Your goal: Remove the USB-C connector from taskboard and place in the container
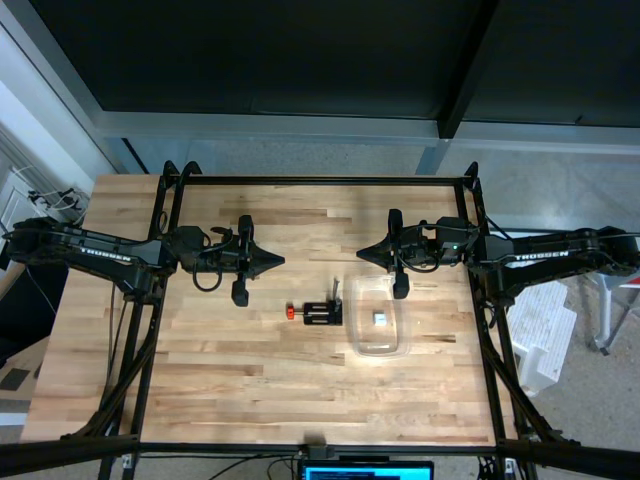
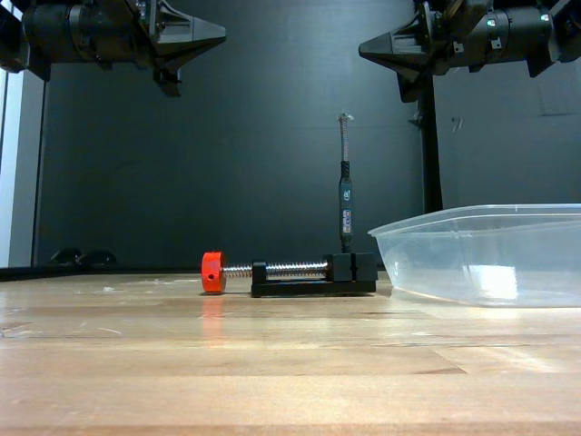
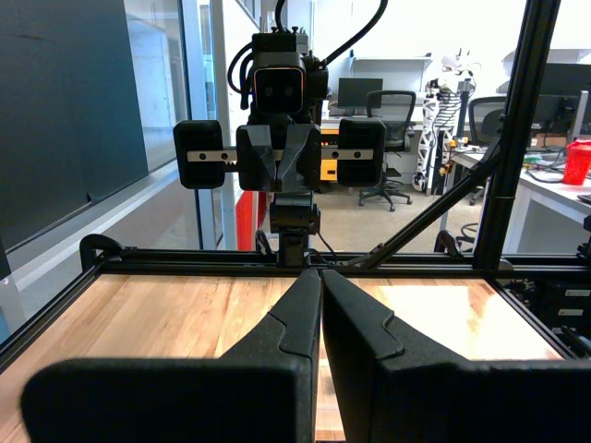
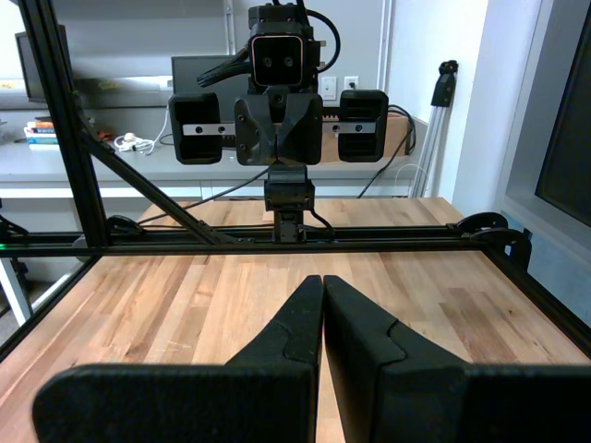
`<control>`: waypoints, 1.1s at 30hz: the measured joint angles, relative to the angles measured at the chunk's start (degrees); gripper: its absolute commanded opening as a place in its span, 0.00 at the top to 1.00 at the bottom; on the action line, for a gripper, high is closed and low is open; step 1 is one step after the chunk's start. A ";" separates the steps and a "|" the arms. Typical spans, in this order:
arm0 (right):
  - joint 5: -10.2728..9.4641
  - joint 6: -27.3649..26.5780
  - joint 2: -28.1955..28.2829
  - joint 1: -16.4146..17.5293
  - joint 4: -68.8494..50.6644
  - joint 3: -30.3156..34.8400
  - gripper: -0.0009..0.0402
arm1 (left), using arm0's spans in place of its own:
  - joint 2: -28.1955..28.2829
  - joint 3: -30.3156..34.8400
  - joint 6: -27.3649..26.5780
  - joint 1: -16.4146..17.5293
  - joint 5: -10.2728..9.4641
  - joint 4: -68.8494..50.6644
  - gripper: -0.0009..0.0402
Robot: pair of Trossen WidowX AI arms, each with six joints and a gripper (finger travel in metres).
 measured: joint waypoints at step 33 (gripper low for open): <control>2.43 -0.94 4.44 4.92 -42.77 16.04 0.98 | -0.02 0.00 -0.02 0.00 0.00 0.00 0.98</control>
